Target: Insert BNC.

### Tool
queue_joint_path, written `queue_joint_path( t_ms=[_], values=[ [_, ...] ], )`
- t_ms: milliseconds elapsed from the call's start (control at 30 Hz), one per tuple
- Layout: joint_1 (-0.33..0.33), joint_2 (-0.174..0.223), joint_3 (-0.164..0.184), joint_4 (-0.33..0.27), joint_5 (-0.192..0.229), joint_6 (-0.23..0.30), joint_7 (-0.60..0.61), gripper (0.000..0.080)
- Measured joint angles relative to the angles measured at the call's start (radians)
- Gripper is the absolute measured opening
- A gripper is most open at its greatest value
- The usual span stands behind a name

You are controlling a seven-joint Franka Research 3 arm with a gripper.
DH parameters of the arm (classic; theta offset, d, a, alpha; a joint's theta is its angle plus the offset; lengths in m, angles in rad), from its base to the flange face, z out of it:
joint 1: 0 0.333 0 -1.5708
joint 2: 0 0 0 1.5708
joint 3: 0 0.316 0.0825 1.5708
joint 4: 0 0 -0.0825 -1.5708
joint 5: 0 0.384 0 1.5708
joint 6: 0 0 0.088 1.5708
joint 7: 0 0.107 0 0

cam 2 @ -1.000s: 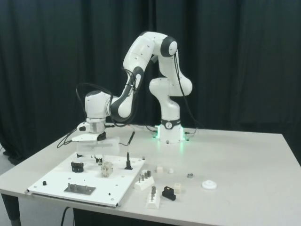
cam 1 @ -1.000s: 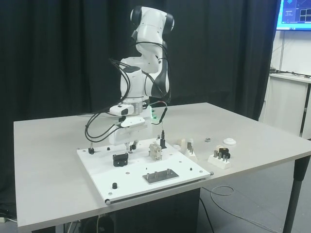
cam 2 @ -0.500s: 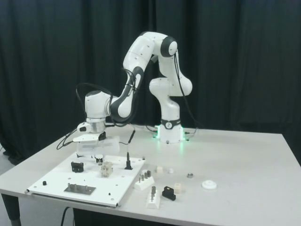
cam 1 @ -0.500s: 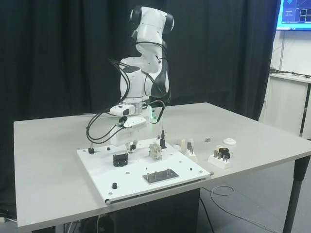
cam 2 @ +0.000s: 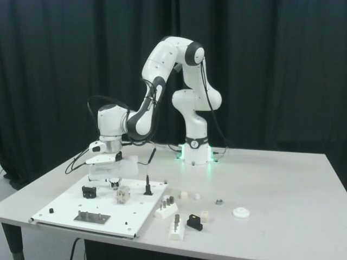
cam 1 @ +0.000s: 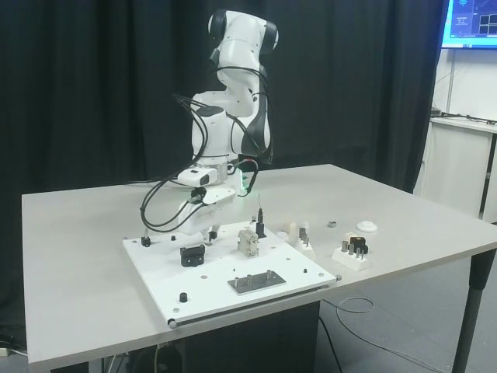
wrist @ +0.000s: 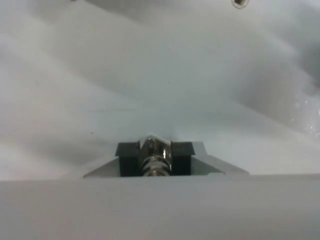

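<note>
Tool (wrist: pixel 156 161): closed on the metal connector (wrist: pixel 155 159), held upright, apparently to meet a socket squarely. Hangs above the white board (cam 1: pixel 225 268), toward its 12 o'clock edge. Board rests on the grey table (cam 1: pixel 78 233).

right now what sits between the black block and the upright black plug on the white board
A small pale connector block stands between the black block and the plug, seen in the first room view.
</note>
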Motion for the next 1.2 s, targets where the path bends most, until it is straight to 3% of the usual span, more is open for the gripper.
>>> queue_joint_path(
  t_ms=[1200],
  values=[
    [-0.003, 0.001, 0.000, 0.002, 0.020, -0.008, -0.128, 0.0125]
  ],
)
